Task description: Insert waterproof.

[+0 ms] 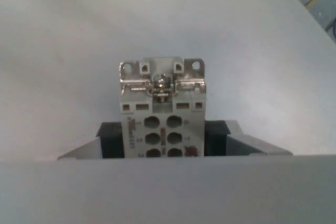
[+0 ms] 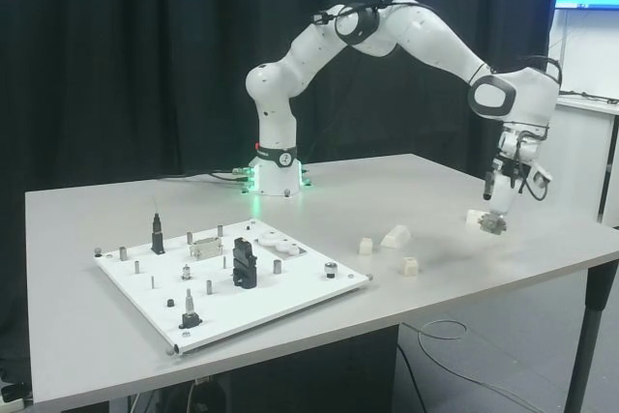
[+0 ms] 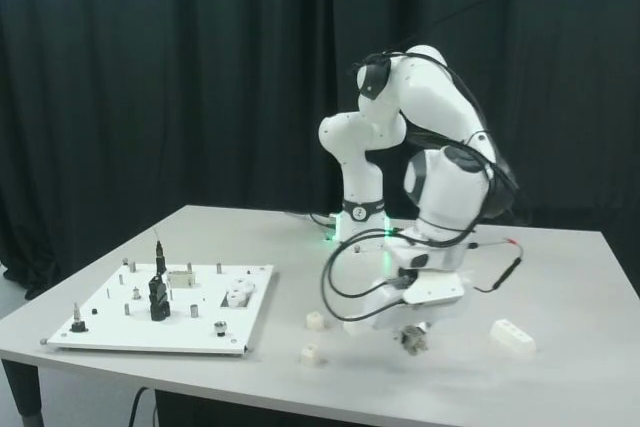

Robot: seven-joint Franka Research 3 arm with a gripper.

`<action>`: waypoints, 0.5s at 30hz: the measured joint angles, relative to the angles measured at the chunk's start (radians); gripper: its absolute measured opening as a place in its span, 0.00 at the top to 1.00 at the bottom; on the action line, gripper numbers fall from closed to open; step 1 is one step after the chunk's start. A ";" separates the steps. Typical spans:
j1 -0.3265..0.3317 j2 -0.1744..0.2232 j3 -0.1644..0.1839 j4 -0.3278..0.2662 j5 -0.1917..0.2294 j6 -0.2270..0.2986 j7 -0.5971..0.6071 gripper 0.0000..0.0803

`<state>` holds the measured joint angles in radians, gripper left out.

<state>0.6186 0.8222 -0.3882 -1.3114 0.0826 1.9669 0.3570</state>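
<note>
- Your connector [image 1: 161,114] sat clamped between the fingers of the gripper [image 2: 495,222], held just above the table [image 2: 435,181] near its right edge.
- The board [image 2: 290,302] lay well apart, toward the left front corner.
- On that long carry, a shallow grip could have let it slip or tilt, spoiling insertion.
</note>
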 joint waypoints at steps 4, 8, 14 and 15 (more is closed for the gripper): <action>-0.036 0.000 0.001 0.000 -0.010 -0.004 -0.032 0.61; -0.072 0.000 0.001 0.000 -0.017 -0.007 -0.065 0.61; -0.127 -0.002 0.004 0.000 -0.032 -0.011 -0.124 0.61; -0.137 -0.003 0.005 0.000 -0.037 -0.013 -0.132 0.61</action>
<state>0.4819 0.8191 -0.3836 -1.3115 0.0457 1.9538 0.2252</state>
